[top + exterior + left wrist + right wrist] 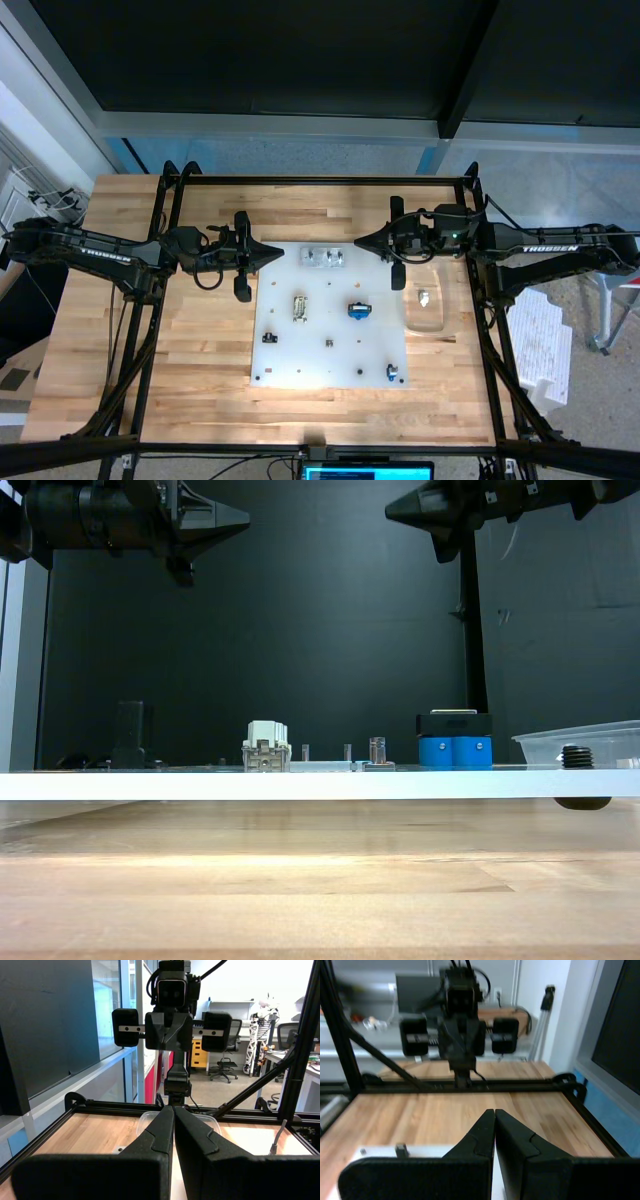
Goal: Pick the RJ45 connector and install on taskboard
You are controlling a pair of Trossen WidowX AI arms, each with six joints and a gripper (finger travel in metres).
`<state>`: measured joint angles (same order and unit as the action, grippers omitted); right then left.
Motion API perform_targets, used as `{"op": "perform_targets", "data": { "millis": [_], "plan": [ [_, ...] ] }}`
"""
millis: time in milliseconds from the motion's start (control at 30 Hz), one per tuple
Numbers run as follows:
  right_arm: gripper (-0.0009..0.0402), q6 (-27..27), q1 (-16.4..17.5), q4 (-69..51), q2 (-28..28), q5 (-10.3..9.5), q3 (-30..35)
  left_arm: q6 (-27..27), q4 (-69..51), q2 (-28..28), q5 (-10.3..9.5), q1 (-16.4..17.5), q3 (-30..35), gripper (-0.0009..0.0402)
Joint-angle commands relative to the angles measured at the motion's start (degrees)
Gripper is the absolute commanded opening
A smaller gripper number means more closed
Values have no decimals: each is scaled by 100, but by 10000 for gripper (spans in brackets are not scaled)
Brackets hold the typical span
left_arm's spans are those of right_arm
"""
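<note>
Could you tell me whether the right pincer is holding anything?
No, the right pincer is shut on nothing, raised facing the left pincer, also shut.

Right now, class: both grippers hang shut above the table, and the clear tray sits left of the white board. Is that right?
No. The high view shows the clear tray right of the white board, on the right arm's side. The rest stands: left gripper and right gripper both hang shut above the table.
</note>
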<state>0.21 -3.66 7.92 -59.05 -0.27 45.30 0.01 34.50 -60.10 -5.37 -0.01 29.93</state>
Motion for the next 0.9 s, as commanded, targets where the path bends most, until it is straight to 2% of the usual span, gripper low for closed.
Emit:
{"op": "perform_targets", "data": {
  "millis": [33, 100, 167, 600, 700, 767, 900],
  "plan": [
    [0, -197, 2, 498, 15, -9, -177, 0, 2, 0, 0, 0, 2, 0],
    [0, -271, 2, 754, 15, -11, -286, 0, 2, 0, 2, 2, 2, 0],
    [0, -275, 0, 901, 15, -96, -361, 0, 2, -2, 2, 0, 2, 0],
    [0, -273, -2, 1346, 20, -109, -708, 0, 2, 0, 0, 0, 2, 0],
    [0, -271, 0, 1394, 20, -157, -761, 0, 2, -2, 2, 0, 2, 0],
    [0, -275, 4, 1539, 20, -297, -852, 0, 2, 0, 0, 2, 2, 0],
    [0, -299, 2, 1722, 20, -243, -1025, 0, 2, 0, 2, 0, 2, 0]
  ]
}}
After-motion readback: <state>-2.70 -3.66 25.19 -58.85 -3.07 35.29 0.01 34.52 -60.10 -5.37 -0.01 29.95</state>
